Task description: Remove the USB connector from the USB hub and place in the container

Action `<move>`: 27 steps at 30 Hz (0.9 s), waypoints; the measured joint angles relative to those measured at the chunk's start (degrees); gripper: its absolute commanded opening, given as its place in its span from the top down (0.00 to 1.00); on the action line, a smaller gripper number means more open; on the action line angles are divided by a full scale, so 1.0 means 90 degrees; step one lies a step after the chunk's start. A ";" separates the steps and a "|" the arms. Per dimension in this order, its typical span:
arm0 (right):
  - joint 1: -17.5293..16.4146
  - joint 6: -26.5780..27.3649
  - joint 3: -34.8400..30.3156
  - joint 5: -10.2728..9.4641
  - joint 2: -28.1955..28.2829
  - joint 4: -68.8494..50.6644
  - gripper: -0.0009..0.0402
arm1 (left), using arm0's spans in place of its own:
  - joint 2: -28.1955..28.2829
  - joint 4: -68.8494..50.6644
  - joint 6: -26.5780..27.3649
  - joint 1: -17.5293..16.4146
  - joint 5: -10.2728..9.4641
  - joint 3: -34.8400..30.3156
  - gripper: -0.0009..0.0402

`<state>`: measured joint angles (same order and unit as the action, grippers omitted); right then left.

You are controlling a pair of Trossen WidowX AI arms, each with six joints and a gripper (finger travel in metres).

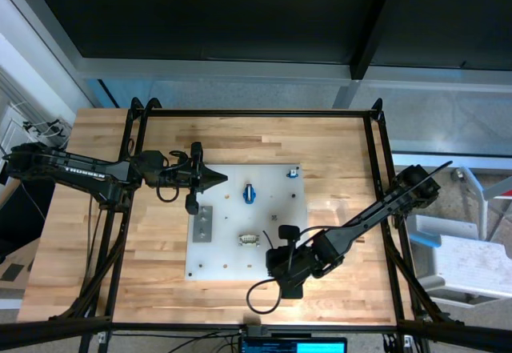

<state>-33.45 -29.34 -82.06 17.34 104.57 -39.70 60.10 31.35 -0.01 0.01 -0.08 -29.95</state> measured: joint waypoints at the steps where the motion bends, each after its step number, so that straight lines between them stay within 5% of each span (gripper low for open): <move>1: -0.0007 -0.0029 0.0107 0.0010 -0.0066 0.0107 0.98 | 0.0000 0.0000 0.0000 0.0000 0.0002 0.0000 0.98; 15: -0.0095 -0.0206 0.0838 0.0238 -0.0520 0.0797 0.98 | 0.0000 0.0000 0.0000 0.0000 0.0002 0.0000 0.98; 27: -0.0012 0.0010 0.0486 -0.0024 -0.0440 0.0291 0.98 | 0.0000 0.0000 0.0000 0.0000 0.0002 0.0002 0.98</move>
